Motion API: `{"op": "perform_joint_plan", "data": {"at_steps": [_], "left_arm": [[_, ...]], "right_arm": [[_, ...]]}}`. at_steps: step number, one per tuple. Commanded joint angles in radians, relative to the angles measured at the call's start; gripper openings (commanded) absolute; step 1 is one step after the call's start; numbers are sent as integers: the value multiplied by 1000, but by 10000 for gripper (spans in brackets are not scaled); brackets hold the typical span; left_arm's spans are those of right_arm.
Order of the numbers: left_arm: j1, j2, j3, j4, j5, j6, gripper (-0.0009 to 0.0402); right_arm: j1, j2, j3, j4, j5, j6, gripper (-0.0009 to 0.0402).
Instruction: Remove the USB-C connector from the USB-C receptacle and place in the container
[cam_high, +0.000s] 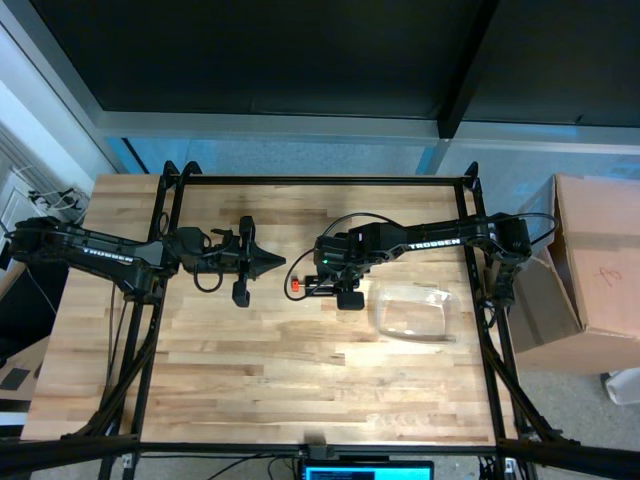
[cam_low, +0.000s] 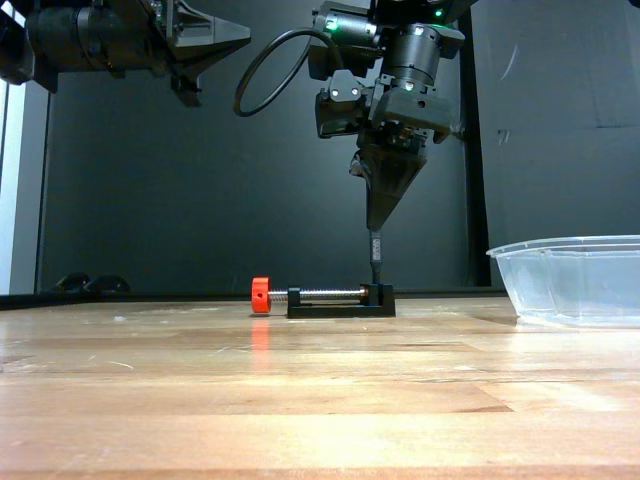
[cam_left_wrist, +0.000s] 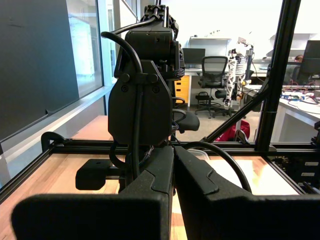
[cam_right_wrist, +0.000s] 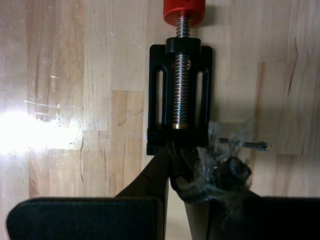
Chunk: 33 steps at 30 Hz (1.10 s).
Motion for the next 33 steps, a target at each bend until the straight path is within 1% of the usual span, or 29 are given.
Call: {"op": "perform_joint_plan", "data": {"at_steps": [1, 15, 17, 19, 28, 33], "left_arm": [[0, 0, 0, 0, 0, 0, 0], [0, 0, 0, 0, 0, 0, 0], [0, 0, 0, 0, 0, 0, 0], [0, 0, 0, 0, 0, 0, 0], [0, 0, 0, 0, 0, 0, 0], [0, 0, 0, 0, 0, 0, 0]], "right_arm": [[0, -1, 0, -2, -2, 0, 1], [2, -34, 19, -14, 0, 0, 0], [2, -43, 33, -32, 5, -1, 0], [2, -51, 52, -55, 25, -1, 0], [4, -76, 178, -182, 25, 8, 0], [12, -87, 203, -216, 24, 27, 0]]}}
